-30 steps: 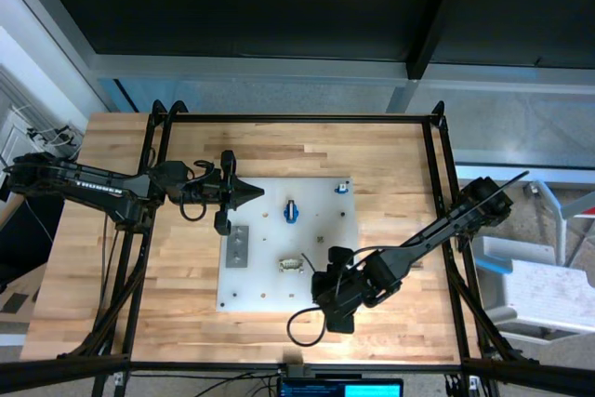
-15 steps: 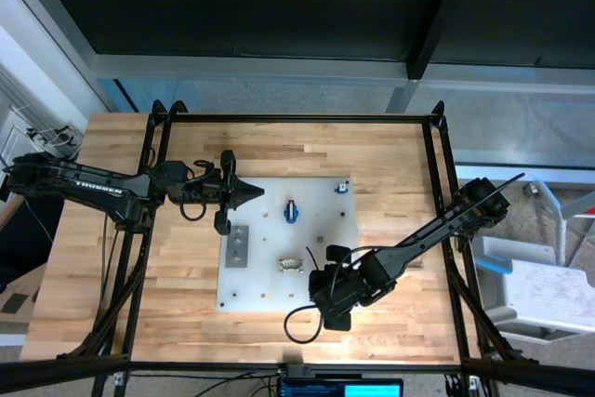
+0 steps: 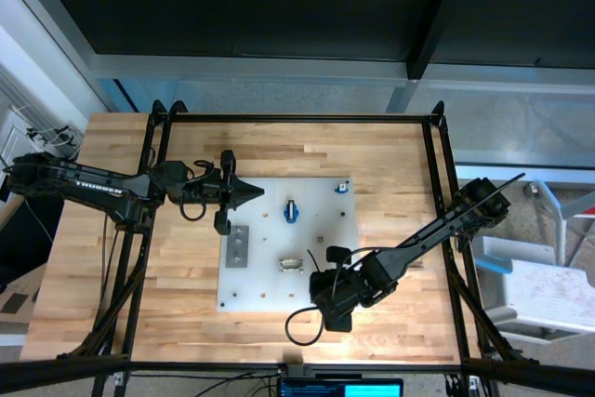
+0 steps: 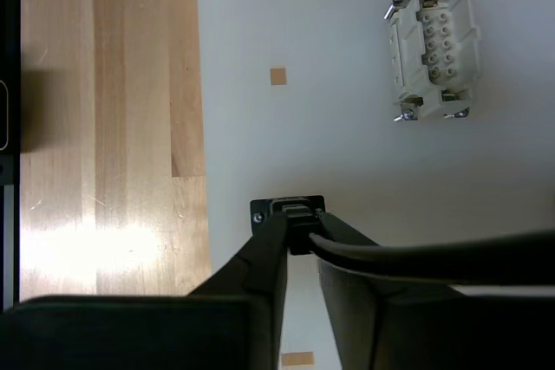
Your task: Remove the USB connector from the USB hub and place in the container
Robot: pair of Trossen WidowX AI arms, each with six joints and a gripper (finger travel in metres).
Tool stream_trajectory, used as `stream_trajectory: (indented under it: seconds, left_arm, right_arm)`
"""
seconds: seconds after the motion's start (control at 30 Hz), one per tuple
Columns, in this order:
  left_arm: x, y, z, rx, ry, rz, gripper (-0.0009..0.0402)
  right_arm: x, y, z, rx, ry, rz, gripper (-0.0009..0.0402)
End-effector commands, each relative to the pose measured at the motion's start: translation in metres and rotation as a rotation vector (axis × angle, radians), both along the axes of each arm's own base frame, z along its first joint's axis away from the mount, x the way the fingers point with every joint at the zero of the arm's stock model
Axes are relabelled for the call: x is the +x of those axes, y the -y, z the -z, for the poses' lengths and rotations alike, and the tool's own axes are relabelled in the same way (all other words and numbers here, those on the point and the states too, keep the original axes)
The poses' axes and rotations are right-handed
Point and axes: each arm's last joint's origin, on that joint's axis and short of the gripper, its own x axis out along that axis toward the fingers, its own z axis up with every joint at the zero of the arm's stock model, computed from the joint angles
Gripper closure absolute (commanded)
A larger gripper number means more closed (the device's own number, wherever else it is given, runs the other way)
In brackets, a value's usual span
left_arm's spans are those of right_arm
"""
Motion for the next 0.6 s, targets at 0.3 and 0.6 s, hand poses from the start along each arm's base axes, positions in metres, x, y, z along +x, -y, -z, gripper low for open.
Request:
stream_trajectory:
  seconds: [0.3, 0.6]
  left_arm:
    - [0.000, 0.000, 0.000, 0.000, 0.000, 0.000, 0.0392]
    - [0.000, 0.000, 0.000, 0.000, 0.000, 0.000, 0.0392]
  right_arm:
    - [0.000, 0.001, -0.001, -0.003, -0.001, -0.001, 0.0393]
    - [0.017, 0.001, -0.002, -0.010, -0.025, -0.032, 0.0393]
